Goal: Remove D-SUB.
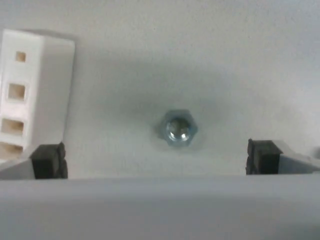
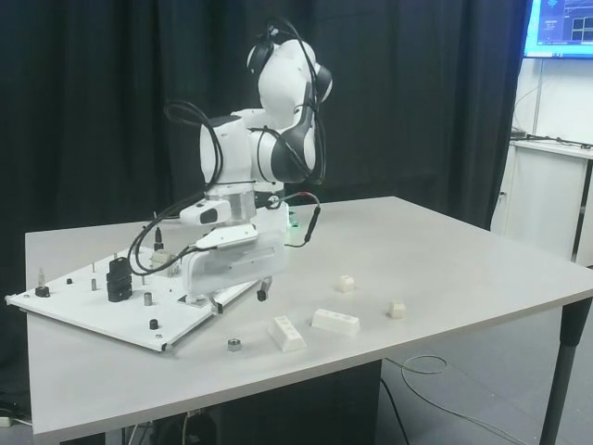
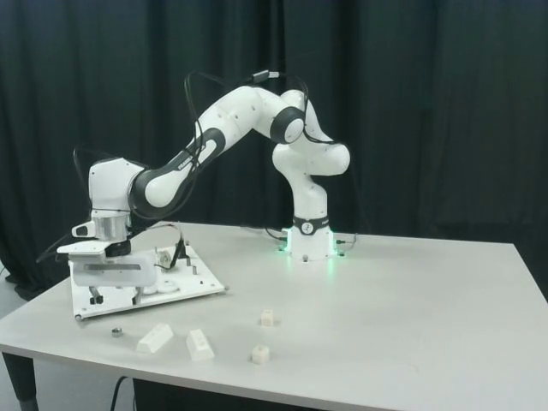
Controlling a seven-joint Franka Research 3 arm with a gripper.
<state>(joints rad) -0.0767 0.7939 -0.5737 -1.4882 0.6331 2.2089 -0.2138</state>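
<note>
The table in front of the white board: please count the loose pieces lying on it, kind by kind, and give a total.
Long white blocks: 2
Small white cubes: 2
Small metal ring: 1
Total: 5

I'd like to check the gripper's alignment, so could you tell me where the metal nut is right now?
In the wrist view the metal nut sits on the white board, roughly midway between the open gripper's fingertips, with a white block with square holes off to one side.
</note>
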